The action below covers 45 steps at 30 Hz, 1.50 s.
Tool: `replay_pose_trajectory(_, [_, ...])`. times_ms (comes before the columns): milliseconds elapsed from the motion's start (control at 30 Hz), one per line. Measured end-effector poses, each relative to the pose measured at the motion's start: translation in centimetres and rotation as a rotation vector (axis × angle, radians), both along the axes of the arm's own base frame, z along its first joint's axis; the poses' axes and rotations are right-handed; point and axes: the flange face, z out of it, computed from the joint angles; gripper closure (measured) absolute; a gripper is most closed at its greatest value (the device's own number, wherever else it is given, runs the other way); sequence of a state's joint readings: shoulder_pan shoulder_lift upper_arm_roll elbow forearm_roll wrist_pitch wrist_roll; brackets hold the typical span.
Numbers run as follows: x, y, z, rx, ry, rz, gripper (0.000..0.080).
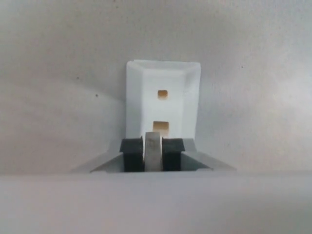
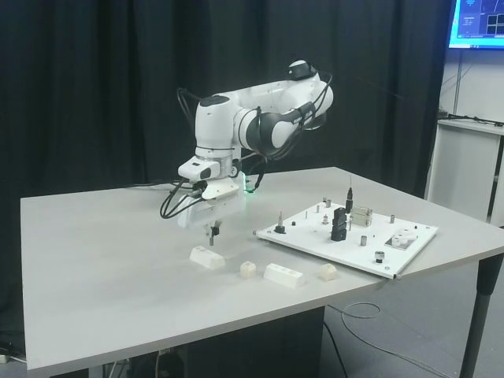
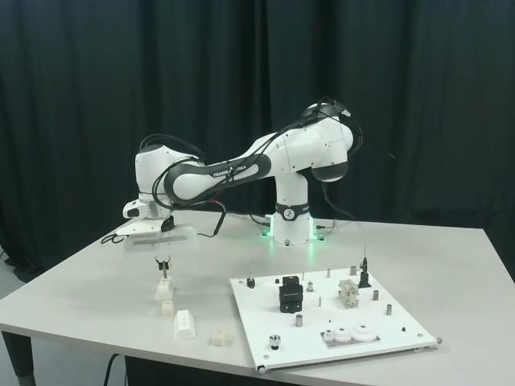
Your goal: Insert square peg 2.
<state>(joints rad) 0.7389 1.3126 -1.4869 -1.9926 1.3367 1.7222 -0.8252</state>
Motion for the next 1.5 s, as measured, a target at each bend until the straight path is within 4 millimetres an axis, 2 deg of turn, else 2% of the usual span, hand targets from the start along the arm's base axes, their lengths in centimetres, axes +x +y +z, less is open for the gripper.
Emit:
replay_pose_trajectory(300, [0.16, 0.28, 0.62, -0.009, 0.002, -0.002, 0.0725])
replay_pose_trajectory(1500, [0.36, 0.55, 0.69, -0.013, -0.001, -0.002, 0.0725])
